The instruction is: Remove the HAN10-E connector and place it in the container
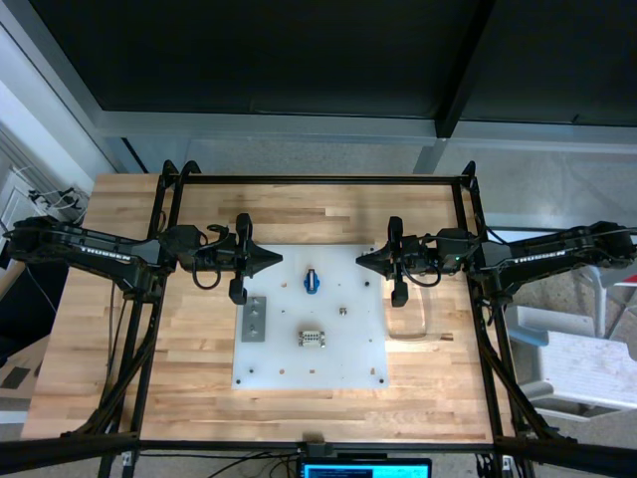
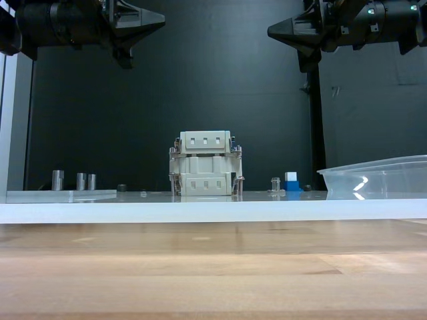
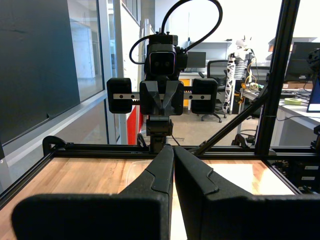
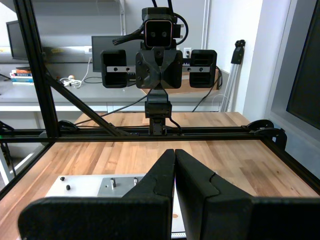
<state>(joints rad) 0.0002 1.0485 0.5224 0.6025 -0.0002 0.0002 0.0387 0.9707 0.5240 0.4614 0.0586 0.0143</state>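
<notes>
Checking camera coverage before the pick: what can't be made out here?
- HAN10-E connector: detail too small in high view; far side hidden in low view.
- The container: right end cut off by low view's edge.
- Wrist views: connector hidden behind shut fingers of left gripper and right gripper, raised near board's far edge.

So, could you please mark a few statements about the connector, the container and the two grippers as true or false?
1. The HAN10-E connector stands on the white board. True.
2. The left gripper is shut on the connector. False: it is shut on nothing and is raised over the board's far left part.
3. The container lies on the wooden table, to the right of the board. True.
4. The right gripper is open. False: it is shut and is raised over the board's far right part.
5. The blue clip lies in the container. False: it stands on the board, beyond the connector.
</notes>
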